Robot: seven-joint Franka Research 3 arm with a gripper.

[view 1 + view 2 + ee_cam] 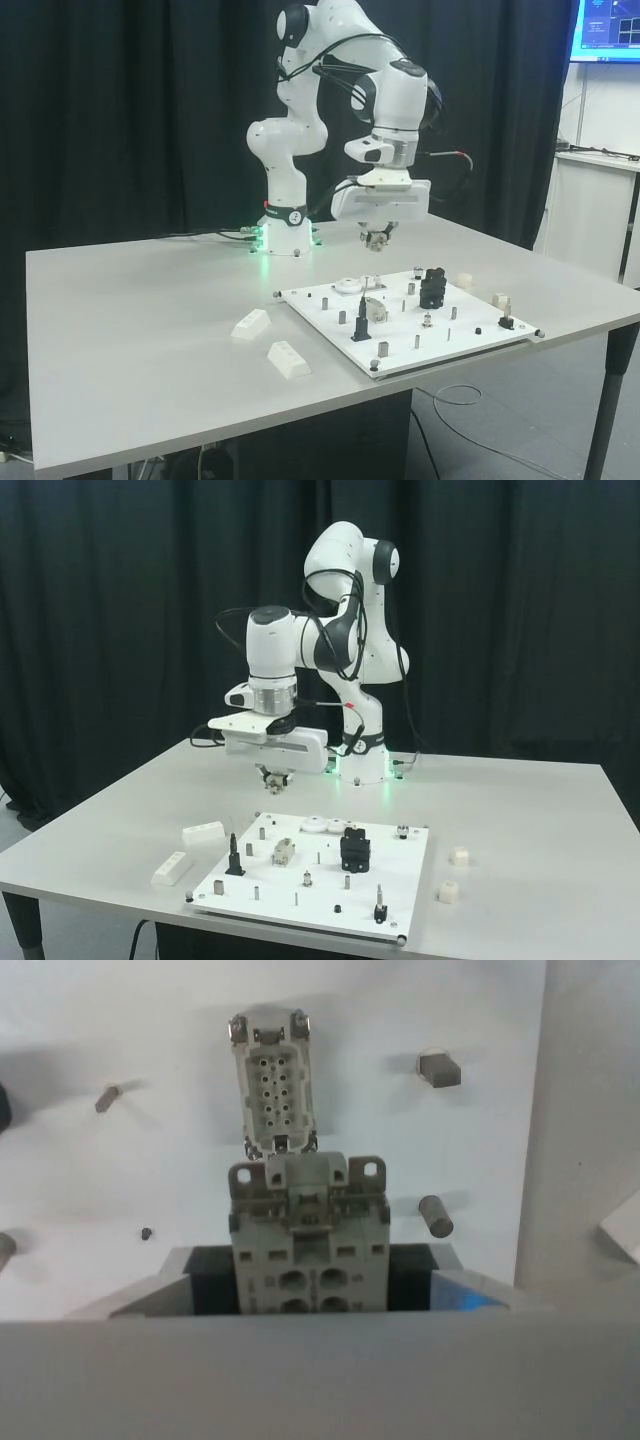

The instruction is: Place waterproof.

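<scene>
Grey plastic, blocky and moulded, makes up the waterproof connector (308, 1230) pinched between the fingers of the claw (377, 237). The part sits directly under the wrist, hanging in the air above the white board (470, 340), near the board's edge closest to the robot base. In the wrist view its body shows round sockets on the lower face and small mounting ears with holes at its upper corners. Straight below it on the board lies a matching rectangular socket (272, 1085), pale grey with rows of pin holes and metal clips at its ends. Short grey pegs (436, 1216) stand around it. Two white blocks (268, 343) rest on the desk beside the board.
</scene>
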